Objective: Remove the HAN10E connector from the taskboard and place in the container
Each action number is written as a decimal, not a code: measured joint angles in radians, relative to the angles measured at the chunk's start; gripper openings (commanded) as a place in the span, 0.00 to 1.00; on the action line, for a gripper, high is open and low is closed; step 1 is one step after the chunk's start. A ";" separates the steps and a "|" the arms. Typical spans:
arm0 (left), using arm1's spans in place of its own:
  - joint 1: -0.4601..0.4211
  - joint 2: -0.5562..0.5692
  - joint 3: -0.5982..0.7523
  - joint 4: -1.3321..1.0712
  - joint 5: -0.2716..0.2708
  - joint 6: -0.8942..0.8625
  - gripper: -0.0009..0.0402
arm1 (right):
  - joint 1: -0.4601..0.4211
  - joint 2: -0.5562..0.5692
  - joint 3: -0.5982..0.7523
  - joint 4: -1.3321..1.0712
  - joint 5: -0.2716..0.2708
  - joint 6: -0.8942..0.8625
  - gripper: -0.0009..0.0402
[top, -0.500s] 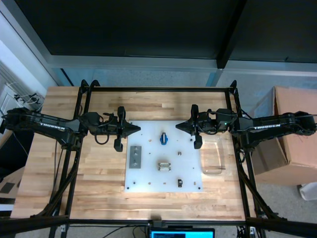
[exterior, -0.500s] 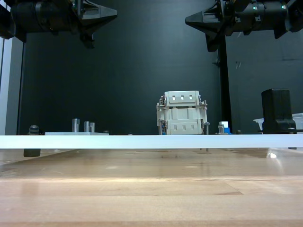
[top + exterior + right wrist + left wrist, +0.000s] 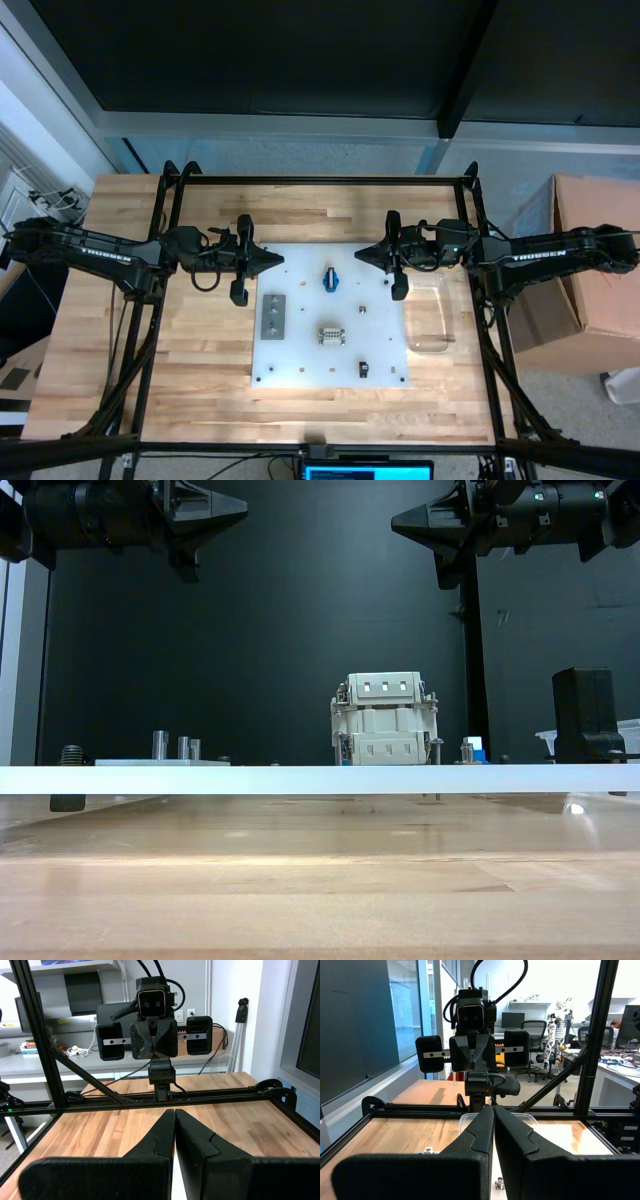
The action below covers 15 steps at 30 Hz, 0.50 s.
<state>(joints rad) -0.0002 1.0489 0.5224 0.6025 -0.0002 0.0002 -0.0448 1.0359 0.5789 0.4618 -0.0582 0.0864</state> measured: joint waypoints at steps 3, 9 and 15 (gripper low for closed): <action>0.000 0.000 0.000 0.000 0.000 0.000 0.02 | 0.004 0.000 0.016 -0.030 -0.049 0.009 0.02; 0.000 0.000 0.000 0.000 0.000 0.000 0.02 | 0.060 0.021 0.157 -0.336 0.012 0.009 0.02; 0.000 0.000 0.000 0.000 0.000 0.000 0.02 | 0.129 0.105 0.330 -0.627 0.031 0.010 0.02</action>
<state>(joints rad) -0.0002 1.0489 0.5228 0.6022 -0.0002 0.0002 0.0845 1.1412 0.9089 -0.1654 -0.0269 0.0959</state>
